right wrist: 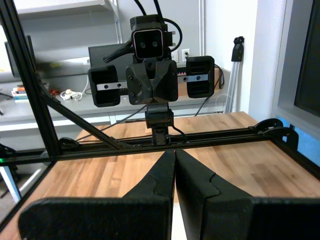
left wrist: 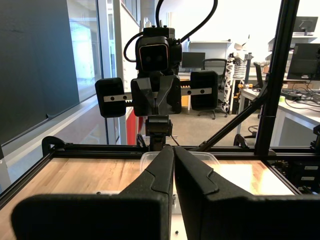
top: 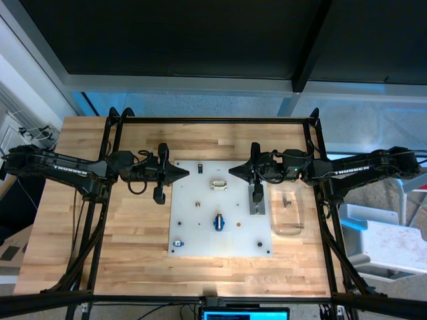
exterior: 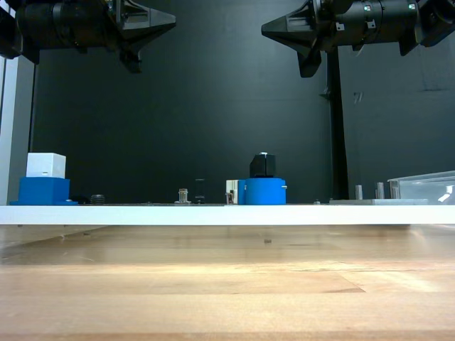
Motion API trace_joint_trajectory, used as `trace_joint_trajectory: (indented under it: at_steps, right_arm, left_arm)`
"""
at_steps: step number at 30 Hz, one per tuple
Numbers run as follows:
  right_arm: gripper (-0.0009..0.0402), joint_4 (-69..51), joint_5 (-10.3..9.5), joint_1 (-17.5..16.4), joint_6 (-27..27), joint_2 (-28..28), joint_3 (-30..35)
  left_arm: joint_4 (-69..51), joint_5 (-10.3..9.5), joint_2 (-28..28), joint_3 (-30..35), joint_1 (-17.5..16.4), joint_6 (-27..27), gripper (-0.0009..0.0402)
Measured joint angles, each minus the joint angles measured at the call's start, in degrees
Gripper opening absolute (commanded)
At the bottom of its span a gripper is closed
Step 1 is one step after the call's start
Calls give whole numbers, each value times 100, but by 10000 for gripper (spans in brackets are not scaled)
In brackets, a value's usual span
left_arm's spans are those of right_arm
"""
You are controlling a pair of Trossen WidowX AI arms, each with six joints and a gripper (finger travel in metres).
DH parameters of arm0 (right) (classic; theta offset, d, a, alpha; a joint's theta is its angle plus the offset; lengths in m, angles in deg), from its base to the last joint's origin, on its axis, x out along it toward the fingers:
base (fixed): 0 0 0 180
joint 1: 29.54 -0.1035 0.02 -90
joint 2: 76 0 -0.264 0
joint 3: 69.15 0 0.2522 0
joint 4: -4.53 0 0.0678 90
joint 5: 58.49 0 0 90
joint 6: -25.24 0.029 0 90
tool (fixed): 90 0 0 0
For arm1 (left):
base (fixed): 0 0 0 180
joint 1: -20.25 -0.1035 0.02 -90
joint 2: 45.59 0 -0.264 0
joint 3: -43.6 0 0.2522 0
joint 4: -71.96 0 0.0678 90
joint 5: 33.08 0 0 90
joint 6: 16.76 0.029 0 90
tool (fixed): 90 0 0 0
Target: Pick the 16mm cylinder and place it in the taskboard
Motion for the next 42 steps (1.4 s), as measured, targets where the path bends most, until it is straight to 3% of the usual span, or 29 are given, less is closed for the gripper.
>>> trace_joint_trajectory:
  at_steps: [5,11,18,26,42]
  right_arm:
    - [0,-166,37,-2,177,66,15]
    - [0,-1344,42,-2,177,98,518]
    - [0,-3930,42,-13,210,98,1513]
    - [0,-6043,24,-31,260,98,2350]
    - [0,-8286,35,-37,350,96,2455]
  left_arm:
    - [0,2,2,0,0,2,0]
    - [0,2,0,0,0,2,0]
    - [-2,2,2,0,0,2,0]
    - [0,2,0,-2,0,0,0]
    - [0,2,0,0,0,0,0]
